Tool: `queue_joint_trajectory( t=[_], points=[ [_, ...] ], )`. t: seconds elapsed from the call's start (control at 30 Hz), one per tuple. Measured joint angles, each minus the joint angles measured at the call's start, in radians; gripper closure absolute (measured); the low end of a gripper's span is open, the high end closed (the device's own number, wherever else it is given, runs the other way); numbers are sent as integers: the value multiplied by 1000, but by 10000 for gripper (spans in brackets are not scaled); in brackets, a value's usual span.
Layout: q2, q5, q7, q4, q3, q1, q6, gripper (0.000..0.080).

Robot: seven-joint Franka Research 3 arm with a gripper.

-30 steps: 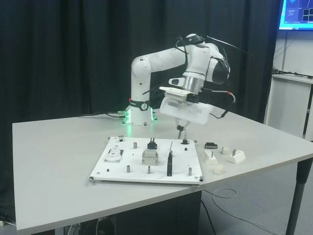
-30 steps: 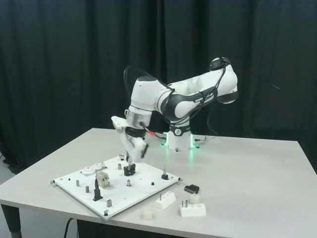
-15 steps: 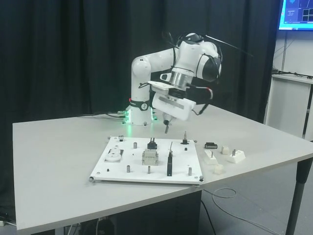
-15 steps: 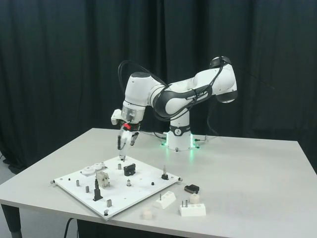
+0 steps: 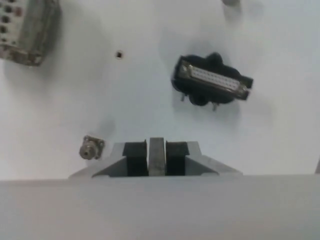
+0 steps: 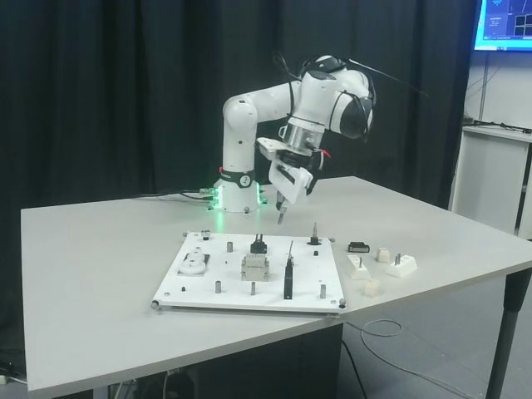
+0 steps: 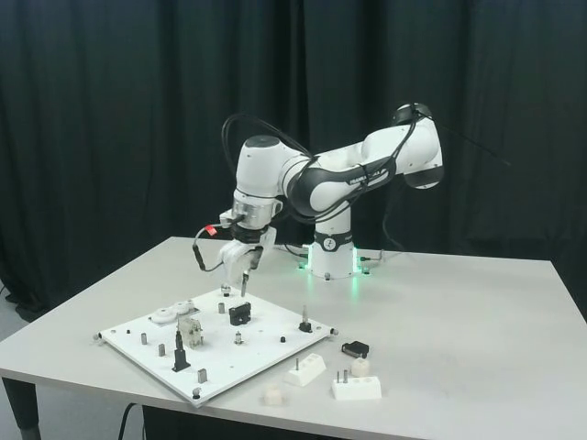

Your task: Insert square peg 2.

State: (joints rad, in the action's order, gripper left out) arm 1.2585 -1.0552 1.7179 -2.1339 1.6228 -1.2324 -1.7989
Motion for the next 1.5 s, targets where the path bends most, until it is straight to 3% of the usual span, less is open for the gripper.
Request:
queue_joint_trajectory(
  t=[0.27,0.5,0.9,1.5],
  points=[
    [0,-4,101,-32,0,-32,0,727],
    [0,-44,193,-51,0,-37,-3,727],
    [0,-131,237,-92,0,-37,-6,727],
    [0,-181,258,-115,-27,-37,1,727]
  ],
)
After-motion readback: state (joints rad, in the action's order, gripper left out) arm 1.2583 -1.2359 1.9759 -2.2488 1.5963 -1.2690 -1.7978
